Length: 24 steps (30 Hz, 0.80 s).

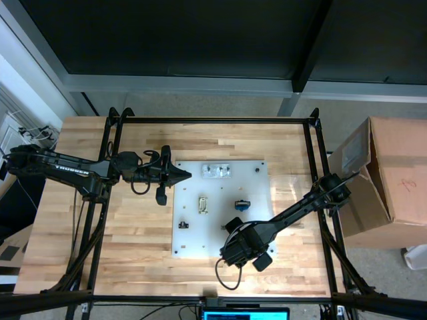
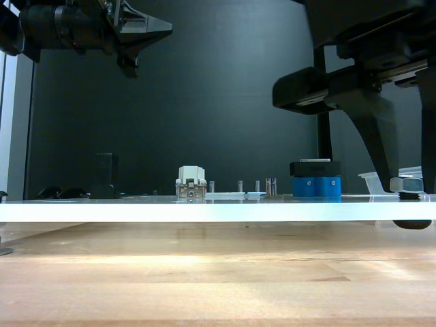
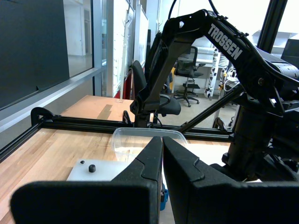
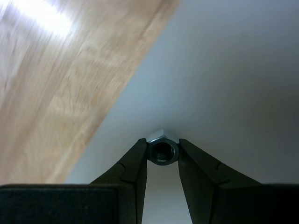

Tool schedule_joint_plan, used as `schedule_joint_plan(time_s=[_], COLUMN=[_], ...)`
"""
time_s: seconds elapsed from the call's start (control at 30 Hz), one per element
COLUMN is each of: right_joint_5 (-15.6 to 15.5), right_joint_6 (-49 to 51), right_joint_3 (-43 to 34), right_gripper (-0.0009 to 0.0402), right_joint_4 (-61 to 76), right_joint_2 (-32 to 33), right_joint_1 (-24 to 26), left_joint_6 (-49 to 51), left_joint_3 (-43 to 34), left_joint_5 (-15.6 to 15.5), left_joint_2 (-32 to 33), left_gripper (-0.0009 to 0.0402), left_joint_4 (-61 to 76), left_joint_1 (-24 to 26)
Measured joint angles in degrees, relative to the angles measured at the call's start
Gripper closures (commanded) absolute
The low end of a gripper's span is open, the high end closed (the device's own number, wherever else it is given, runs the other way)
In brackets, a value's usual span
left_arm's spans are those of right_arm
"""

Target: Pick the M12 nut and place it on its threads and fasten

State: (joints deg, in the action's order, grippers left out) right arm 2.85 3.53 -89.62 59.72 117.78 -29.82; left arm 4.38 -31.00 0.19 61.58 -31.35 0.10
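Note:
The small silver M12 nut (image 4: 162,150) is pinched between the fingertips of my right gripper (image 4: 162,156), over the white board (image 4: 233,84). In the low view the nut (image 2: 409,184) hangs directly over the black stud (image 2: 409,195), at its top. I cannot tell whether it rests on the threads. From above, the right gripper (image 1: 238,248) points down at the board's near right edge and hides both nut and stud. My left gripper (image 1: 183,175) hovers high over the board's far left edge, its fingers (image 3: 154,154) together and holding nothing.
A blue block (image 2: 315,185) with a black cap, a white connector (image 2: 191,185) and a few small pins stand mid-board. The clear tray (image 3: 149,139) lies beside the right arm. A cardboard box (image 1: 383,180) sits off the table's right side.

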Motion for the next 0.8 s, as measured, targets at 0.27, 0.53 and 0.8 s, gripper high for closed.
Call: schedule_joint_plan(time_s=[0.27,0.53,0.8], right_joint_5=[-0.02,-0.07,-0.07], right_joint_6=[-18.78,-33.22,-54.01], right_joint_3=[0.04,0.04,0.07], right_gripper=[0.0393,0.0393,0.0393], right_joint_4=[-0.13,-0.35,-0.66], right_joint_2=[0.02,0.02,0.02], right_joint_1=[0.04,0.2,0.33], left_joint_6=[0.0,0.0,0.0], left_joint_3=[0.0,0.0,0.0], left_joint_5=[0.0,-0.02,-0.02], left_joint_2=[0.0,0.0,0.0], left_gripper=[0.0393,0.0393,0.0393], left_joint_4=[0.0,0.02,0.0], left_joint_1=[0.0,0.0,0.0])
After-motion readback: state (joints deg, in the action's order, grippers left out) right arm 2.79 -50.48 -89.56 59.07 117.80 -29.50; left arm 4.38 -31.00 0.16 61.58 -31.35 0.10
